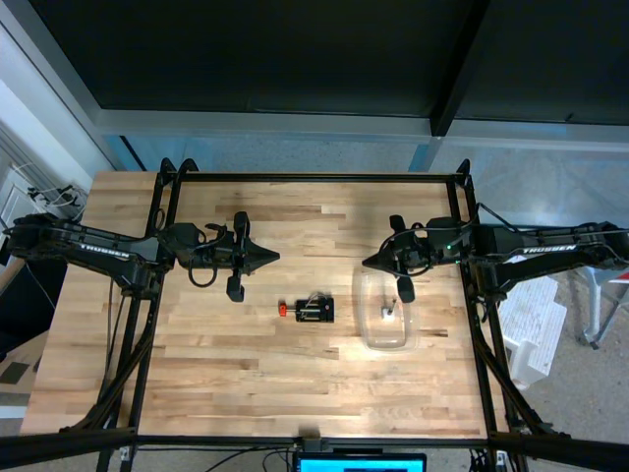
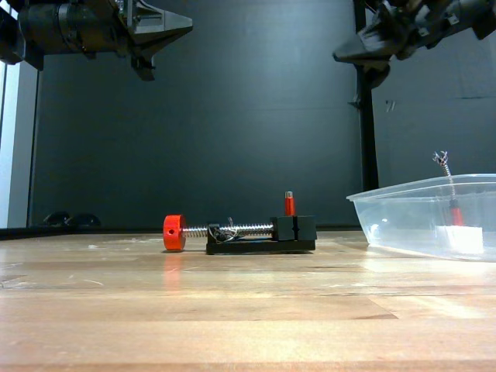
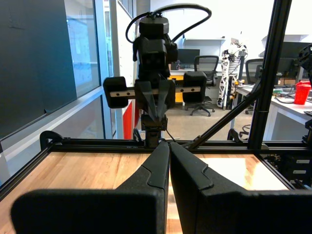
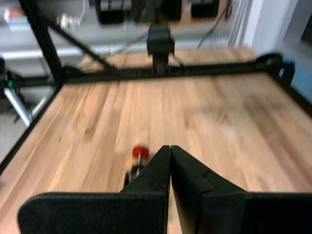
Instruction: Pick the RCA connector and install on taskboard
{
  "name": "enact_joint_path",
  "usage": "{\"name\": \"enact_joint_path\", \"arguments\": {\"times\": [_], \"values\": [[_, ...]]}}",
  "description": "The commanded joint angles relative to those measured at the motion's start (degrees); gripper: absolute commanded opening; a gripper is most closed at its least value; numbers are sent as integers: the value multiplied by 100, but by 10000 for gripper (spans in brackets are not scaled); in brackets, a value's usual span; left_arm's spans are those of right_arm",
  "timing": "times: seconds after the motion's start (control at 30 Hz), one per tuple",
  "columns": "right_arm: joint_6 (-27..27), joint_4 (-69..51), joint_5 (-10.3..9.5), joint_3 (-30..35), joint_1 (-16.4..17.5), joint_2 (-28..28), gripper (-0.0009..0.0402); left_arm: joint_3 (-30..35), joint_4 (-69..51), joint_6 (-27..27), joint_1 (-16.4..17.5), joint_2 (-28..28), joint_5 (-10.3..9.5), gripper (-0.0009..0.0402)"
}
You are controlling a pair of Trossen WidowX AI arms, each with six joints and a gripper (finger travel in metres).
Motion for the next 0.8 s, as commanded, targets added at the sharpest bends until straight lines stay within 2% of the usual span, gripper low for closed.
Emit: {"name": "enact_joint_path", "arguments": {"times": [0.03, 0.27, 0.43, 0.53, 0.73, 0.8], "values": [[13, -752, 57, 208, 122, -4, 0, 0, 0, 0, 0, 2, 2, 0], [61, -2297, 367, 645, 439, -2, 0, 0, 0, 0, 0, 2, 2, 0], [229, -3093, 387, 876, 671, -2, 0, 0, 0, 0, 2, 2, 2, 0], [356, -3593, 525, 994, 837, -2, 0, 0, 0, 0, 2, 2, 2, 0], [708, -4271, 531, 1069, 1193, 2, 0, 0, 0, 0, 0, 2, 2, 0], [809, -4468, 634, 1069, 1331, 7, 0, 0, 0, 0, 2, 2, 2, 0]]}}
